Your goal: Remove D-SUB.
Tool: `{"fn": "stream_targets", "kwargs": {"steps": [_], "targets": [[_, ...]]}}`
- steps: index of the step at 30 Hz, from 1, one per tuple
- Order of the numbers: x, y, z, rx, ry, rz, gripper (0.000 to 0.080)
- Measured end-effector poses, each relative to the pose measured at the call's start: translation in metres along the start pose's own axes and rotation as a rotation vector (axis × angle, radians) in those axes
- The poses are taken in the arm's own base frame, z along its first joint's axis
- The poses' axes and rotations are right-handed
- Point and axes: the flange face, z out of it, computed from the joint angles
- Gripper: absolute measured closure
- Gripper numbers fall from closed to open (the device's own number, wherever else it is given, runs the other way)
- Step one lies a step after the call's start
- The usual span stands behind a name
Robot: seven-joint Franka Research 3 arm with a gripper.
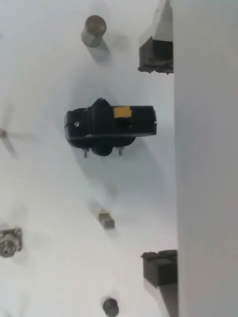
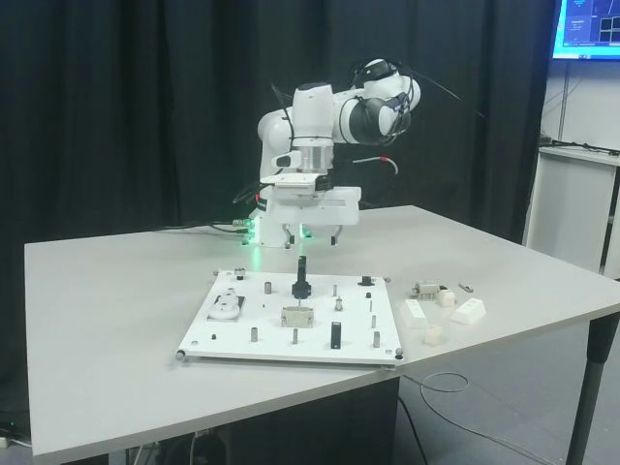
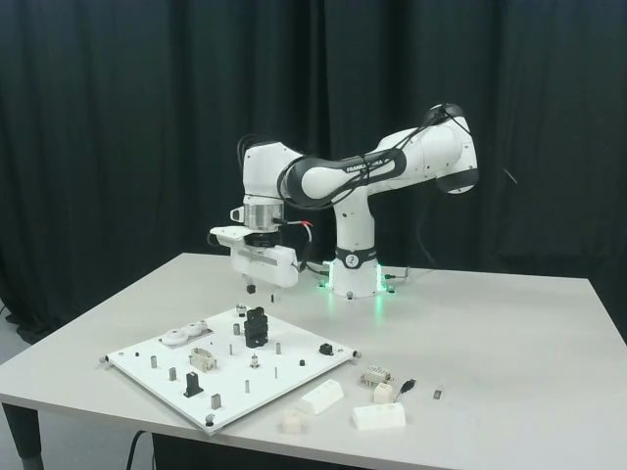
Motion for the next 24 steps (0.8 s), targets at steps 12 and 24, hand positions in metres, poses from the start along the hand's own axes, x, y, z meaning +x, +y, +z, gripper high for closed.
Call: {"fn": "stream_targets", "kwargs": {"steps": [12, 24], "targets": [[0.001, 0.014, 0.019, -0.002, -0.011, 0.042, 0.0003], [-0.002, 0.013, 0.031, -0.027, 0.007, 0.099, 0.0003]]}}
